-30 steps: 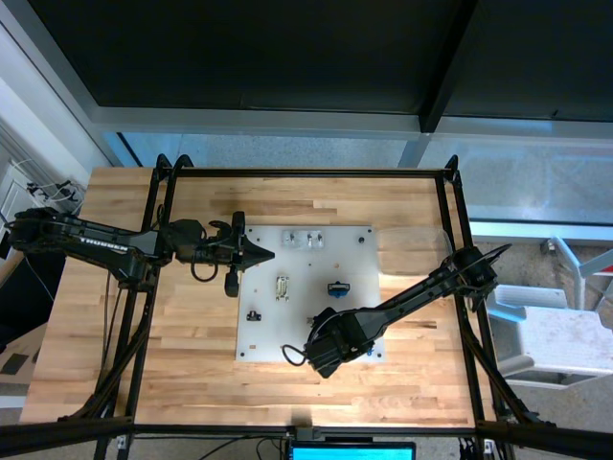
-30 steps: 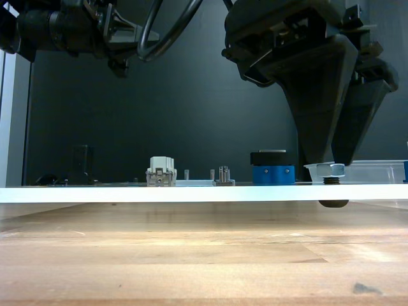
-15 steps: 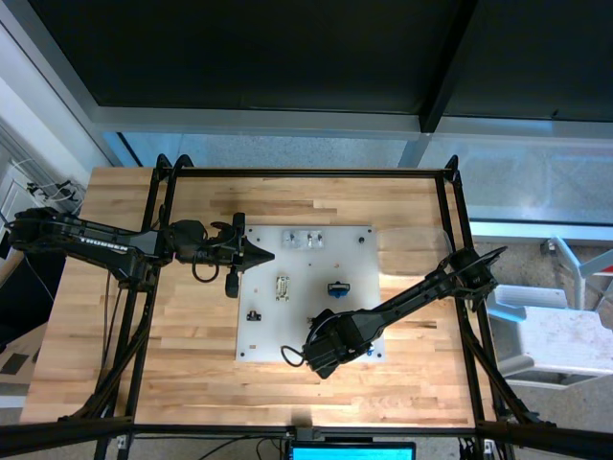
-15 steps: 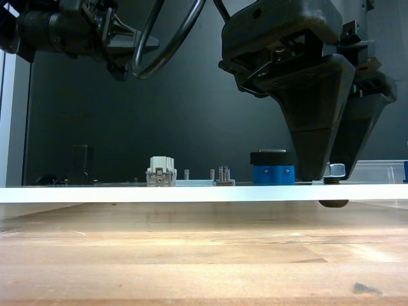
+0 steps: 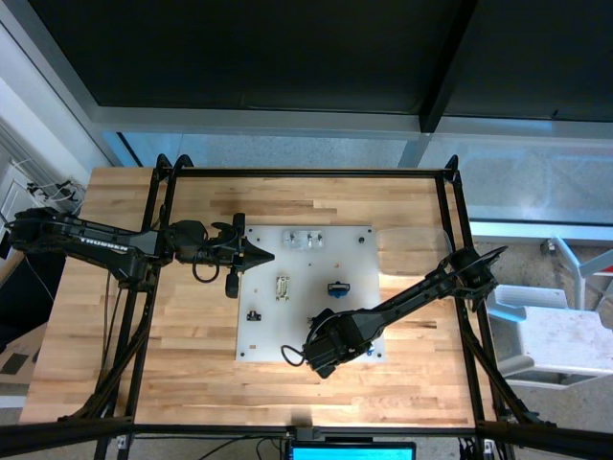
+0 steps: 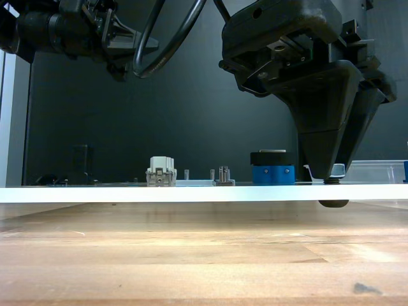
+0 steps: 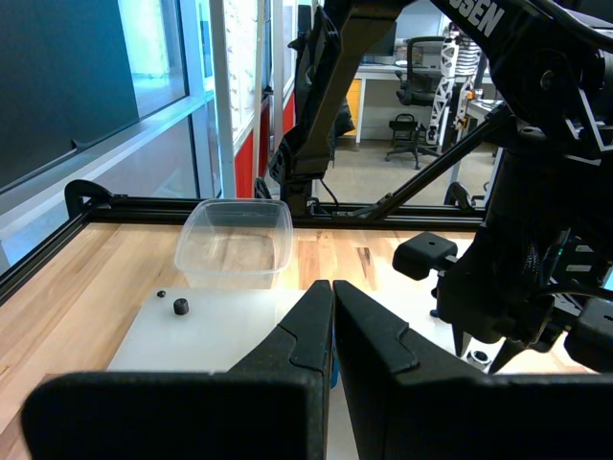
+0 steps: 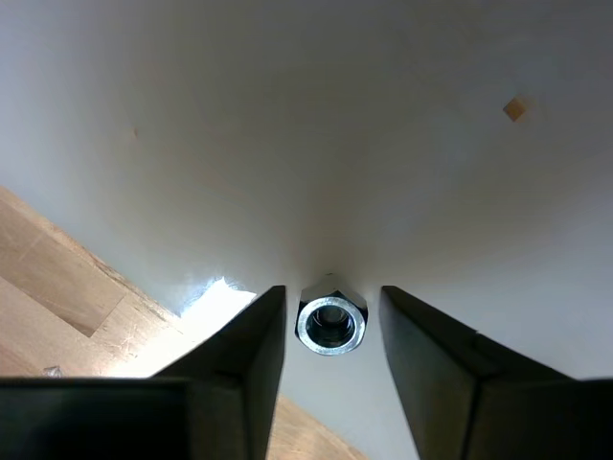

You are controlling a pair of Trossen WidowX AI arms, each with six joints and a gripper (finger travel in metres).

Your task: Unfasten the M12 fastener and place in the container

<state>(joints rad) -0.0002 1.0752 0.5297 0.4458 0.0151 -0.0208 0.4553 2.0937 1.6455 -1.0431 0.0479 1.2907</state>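
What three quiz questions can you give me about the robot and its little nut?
1. Where is the left hand?
2. Which hand is down at the silver nut? A) left hand B) right hand C) neither
3. True or false: the nut lies in the clear container.

Key:
1. Raised above the white board's left edge, shut and holding nothing.
2. B
3. False. The container looks empty, and the nut sits at the board's near right edge, under the right hand.
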